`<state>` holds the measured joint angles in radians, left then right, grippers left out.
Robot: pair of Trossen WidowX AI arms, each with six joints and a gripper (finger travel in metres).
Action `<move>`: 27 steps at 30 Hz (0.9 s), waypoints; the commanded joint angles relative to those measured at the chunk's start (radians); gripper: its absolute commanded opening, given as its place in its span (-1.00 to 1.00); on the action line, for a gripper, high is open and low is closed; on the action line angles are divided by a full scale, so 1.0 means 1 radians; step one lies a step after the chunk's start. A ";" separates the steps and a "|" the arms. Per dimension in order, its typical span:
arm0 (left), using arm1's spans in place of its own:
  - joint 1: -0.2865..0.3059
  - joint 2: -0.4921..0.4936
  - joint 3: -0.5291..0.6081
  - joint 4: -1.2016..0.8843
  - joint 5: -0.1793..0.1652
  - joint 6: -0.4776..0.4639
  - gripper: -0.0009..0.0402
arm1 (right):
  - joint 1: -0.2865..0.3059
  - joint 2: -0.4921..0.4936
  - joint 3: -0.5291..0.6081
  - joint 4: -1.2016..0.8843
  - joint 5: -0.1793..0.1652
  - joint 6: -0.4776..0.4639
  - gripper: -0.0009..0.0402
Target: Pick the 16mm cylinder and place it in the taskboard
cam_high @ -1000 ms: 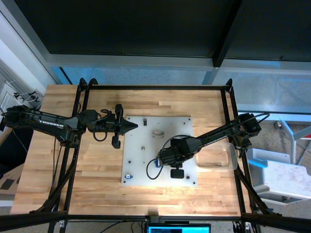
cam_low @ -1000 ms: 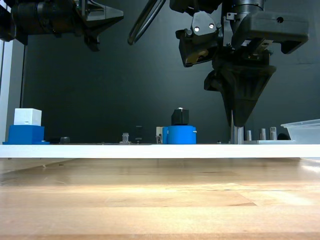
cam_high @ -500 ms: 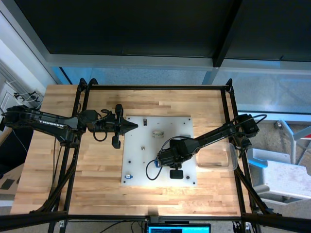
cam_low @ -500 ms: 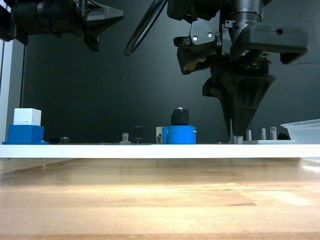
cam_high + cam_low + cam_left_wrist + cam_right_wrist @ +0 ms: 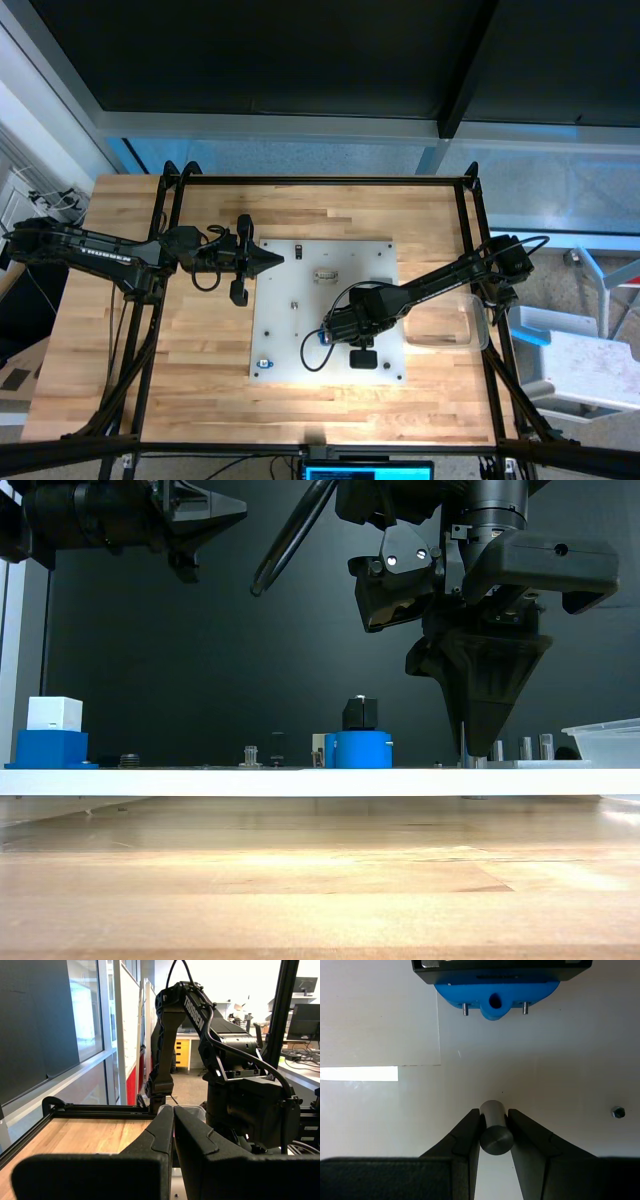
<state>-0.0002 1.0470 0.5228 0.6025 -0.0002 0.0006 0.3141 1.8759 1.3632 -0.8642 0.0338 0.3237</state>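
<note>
Metal cylinder (image 5: 495, 1133) clamped, right end effector (image 5: 493, 1114), at taskboard (image 5: 565, 1055); left end effector (image 5: 173, 1110) closed, raised

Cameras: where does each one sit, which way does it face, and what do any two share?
High view: above the near edge, looking down on the taskboard; both arms show.
Low view: table height, looking level; right gripper over the board, left gripper high at left.
Left wrist view: along the shut left gripper toward the right arm.
Right wrist view: down along the right gripper, shut on the 16mm cylinder.
Shared: high and low both show both arms.
</note>
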 commanded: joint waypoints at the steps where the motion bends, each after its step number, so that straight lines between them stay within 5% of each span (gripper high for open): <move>1: 0.000 0.000 0.000 0.000 0.000 0.000 -0.96 | 0.001 0.000 0.000 0.001 0.000 0.001 -0.81; 13: 0.000 0.000 0.000 0.000 0.000 0.000 -0.96 | 0.003 0.000 0.000 0.003 0.000 0.005 -0.79; 27: 0.000 0.000 0.000 0.000 0.000 0.000 -0.96 | 0.005 -0.002 0.001 0.003 0.000 0.009 -0.32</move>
<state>-0.0002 1.0473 0.5224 0.6025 -0.0002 0.0006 0.3187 1.8759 1.3628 -0.8608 0.0265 0.3340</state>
